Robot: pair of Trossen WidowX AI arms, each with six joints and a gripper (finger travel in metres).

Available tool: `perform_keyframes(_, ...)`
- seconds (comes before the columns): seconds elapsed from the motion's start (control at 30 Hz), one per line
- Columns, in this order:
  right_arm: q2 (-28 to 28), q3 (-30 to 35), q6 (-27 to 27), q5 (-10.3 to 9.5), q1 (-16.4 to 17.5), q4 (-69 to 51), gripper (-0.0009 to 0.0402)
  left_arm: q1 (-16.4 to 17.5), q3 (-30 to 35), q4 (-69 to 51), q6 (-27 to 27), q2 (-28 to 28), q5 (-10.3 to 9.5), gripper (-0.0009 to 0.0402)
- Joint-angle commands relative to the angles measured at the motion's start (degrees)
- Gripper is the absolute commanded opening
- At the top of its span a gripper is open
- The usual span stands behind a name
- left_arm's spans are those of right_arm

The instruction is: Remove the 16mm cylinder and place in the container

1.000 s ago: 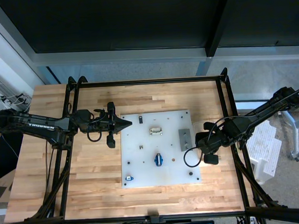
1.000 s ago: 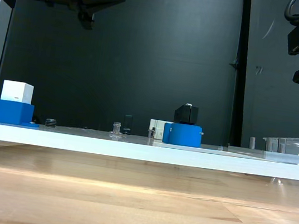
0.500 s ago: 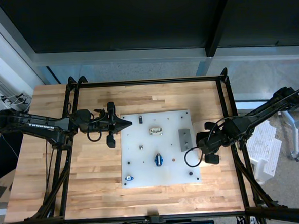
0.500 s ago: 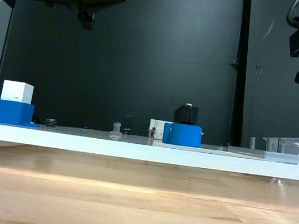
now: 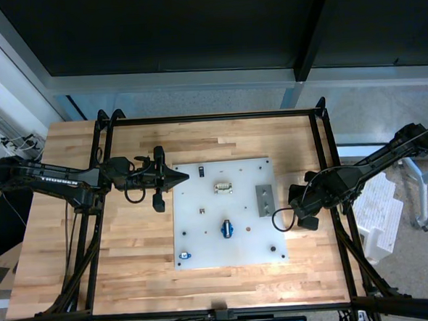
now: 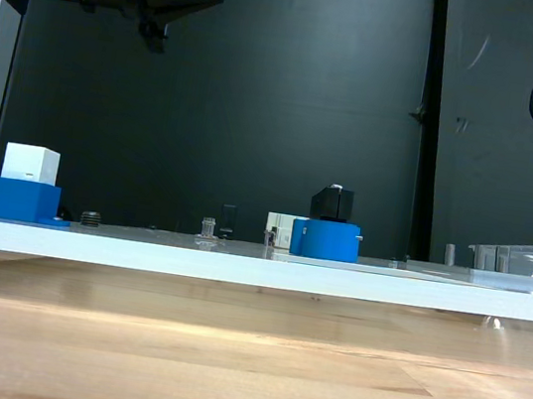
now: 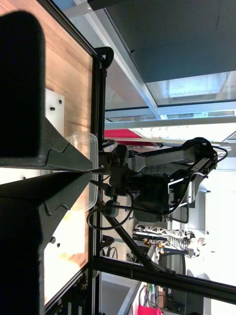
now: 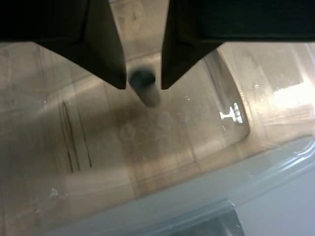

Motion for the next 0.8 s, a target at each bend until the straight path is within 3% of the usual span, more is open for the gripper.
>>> perform_keyframes(0.03, -0.1, -0.2, 0.6, 0.02, 0.0, 0.1, 0.0157, 0.0, 0.0, 0.0, 0.0, 0.0, 0.0, 0.0)
perform_keyframes(0.27, -0.3, 1.2, 0.3, 0.39, 0.0, 1.0, 0.0258, 0.0, 0.0, 0.0, 0.0, 0.0, 0.0, 0.0)
perform_keyframes(0.37, -0.3, 2.7, 0.2, 1.77, -0.3, 1.0, 0.0281, 0.0, 0.0, 0.0, 0.0, 0.0, 0.0, 0.0)
perform_keyframes(0.6, -0.2, 6.2, -2.6, 1.95, -3.9, 1.0, 0.0285, 0.0, 0.0, 0.0, 0.0, 0.0, 0.0, 0.0)
perform_keyframes(0.8, -0.2, 11.0, -9.1, 1.9, -8.5, 1.0, 0.0265, 0.0, 0.0, 0.0, 0.0, 0.0, 0.0, 0.0)
